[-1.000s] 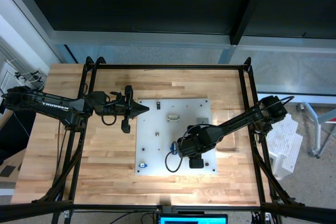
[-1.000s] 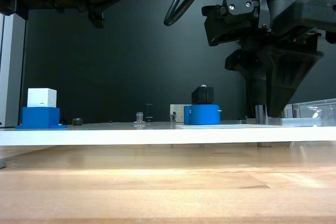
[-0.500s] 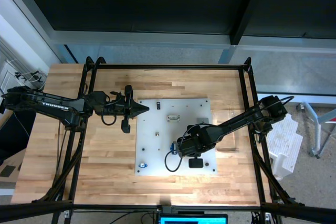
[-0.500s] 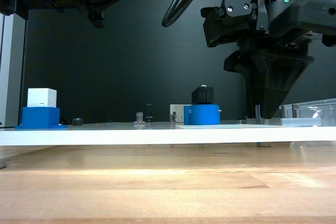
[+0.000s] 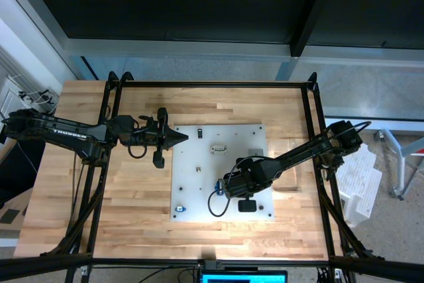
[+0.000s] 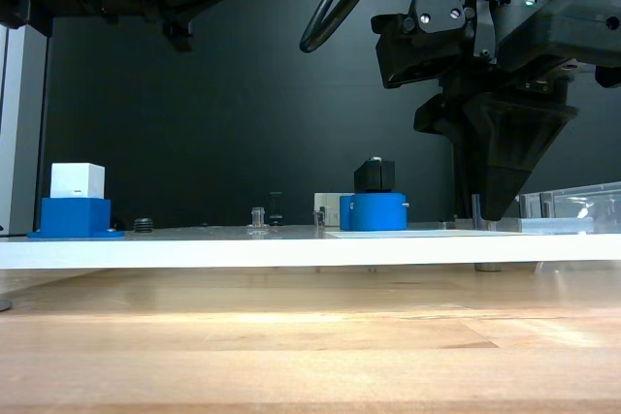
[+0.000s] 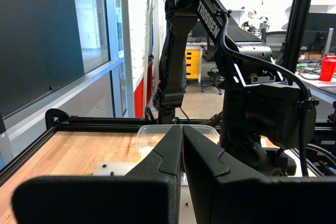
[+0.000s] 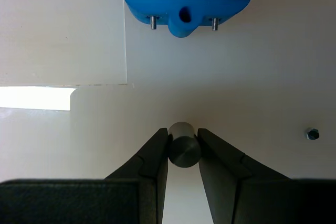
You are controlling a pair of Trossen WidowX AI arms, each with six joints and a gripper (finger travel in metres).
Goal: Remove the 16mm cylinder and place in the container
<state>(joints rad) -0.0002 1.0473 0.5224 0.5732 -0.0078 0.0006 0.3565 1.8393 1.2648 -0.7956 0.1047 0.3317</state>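
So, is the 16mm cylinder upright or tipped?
Upright: the 16mm cylinder stands on the board, round top clamped by the right gripper. The left gripper hangs shut above the board's left edge.

A pale wooden table (image 5: 99, 230) fills the middle of the high view, inside a black frame (image 5: 212, 85). A white board (image 5: 199, 193) lies at its centre; in the low view it sits raised on short feet across the frame's middle. The clear container (image 5: 286, 178) rests on the wood just right of the board. The left gripper (image 5: 182, 136), fingers together, hangs over the board's upper left edge. The right gripper (image 6: 492, 210) reaches down to the board's lower right part, clamped on the cylinder (image 8: 184, 150).
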